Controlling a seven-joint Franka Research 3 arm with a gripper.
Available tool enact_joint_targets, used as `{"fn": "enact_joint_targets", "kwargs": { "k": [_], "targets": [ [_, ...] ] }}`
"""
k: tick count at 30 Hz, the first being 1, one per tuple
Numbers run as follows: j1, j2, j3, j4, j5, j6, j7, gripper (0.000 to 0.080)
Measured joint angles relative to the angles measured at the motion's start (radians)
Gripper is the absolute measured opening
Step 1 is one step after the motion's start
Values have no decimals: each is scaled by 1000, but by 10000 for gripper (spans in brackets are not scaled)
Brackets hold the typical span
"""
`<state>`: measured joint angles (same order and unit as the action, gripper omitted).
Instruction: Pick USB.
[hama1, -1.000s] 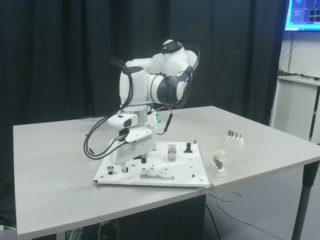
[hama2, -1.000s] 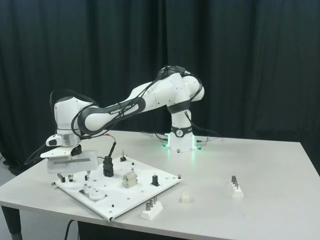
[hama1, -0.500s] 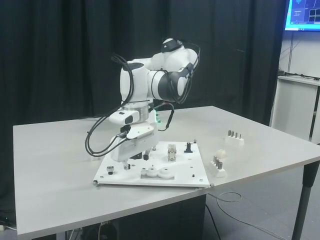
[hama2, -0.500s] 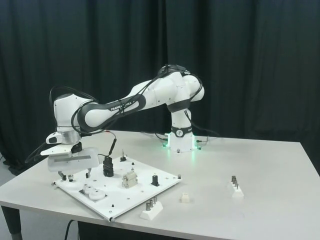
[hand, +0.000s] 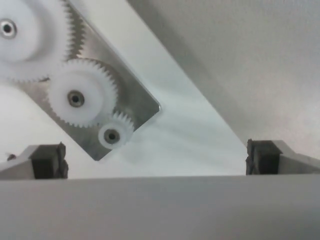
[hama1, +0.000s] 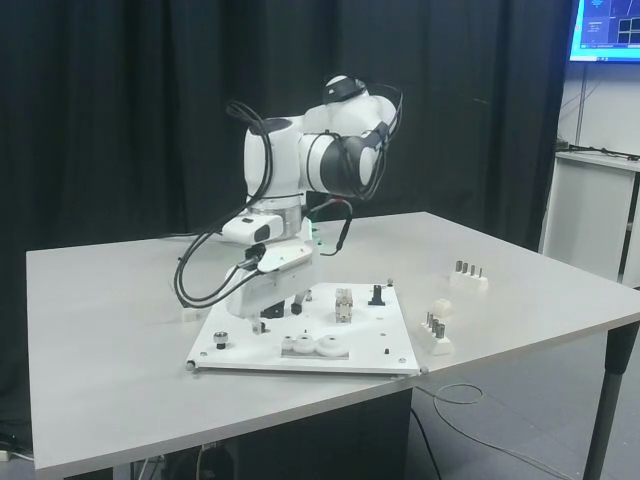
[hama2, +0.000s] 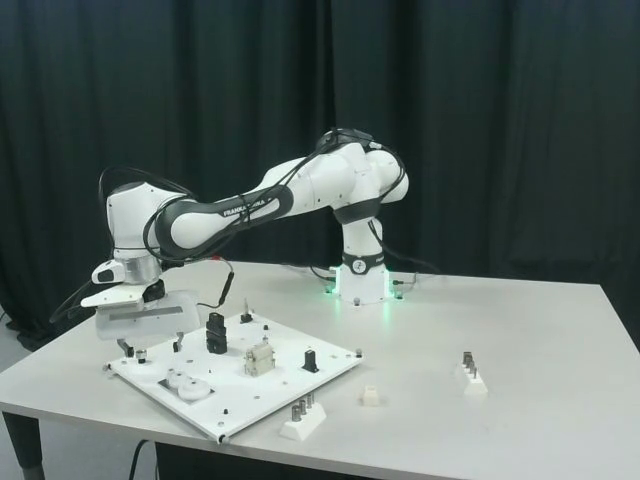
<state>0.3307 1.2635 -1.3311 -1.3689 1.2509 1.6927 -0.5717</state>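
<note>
Looking down past my pincer (hand: 155, 160) in the wrist view: fingers (hand: 47, 161) spread wide apart, nothing between them. Below sit three white gears (hand: 80, 97) meshed on a grey plate (hand: 142, 102), on the white board (hand: 190, 145); bare grey table (hand: 250, 65) beyond the board's edge. No USB in this view.

First room view: my pincer (hama1: 283, 305) hangs over the near-left part of the board (hama1: 380, 335), clear of its surface. Gears (hama1: 310, 346) lie by the front edge. A black upright plug with a cable (hama1: 330, 235) rising from it sits mostly hidden behind my wrist; I judge that to be the USB, but can't confirm here. Two small peg blocks (hama1: 436, 335) stand on the table, off the board.

Second room view: the pincer (hama2: 148, 348) hovers at the board's (hama2: 290, 395) left end, gears (hama2: 185, 382) just in front. The black plug (hama2: 215, 333) stands just beside my hand (hama2: 140, 318), toward the base, cable arcing up.

Risks, as I judge them: I'm aimed at the gears, not the plug, so descending here grabs nothing or hits a gear. Sliding sideways at this height could clip the plug or snag its cable. An off-centre grip could tilt the plug and jam it in its socket.
</note>
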Motion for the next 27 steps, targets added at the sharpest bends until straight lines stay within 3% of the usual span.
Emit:
{"fn": "enact_joint_targets", "kwargs": {
  "k": [27],
  "targets": [
    [23,0,-55,16,0,-60,40,800]
  ]
}}
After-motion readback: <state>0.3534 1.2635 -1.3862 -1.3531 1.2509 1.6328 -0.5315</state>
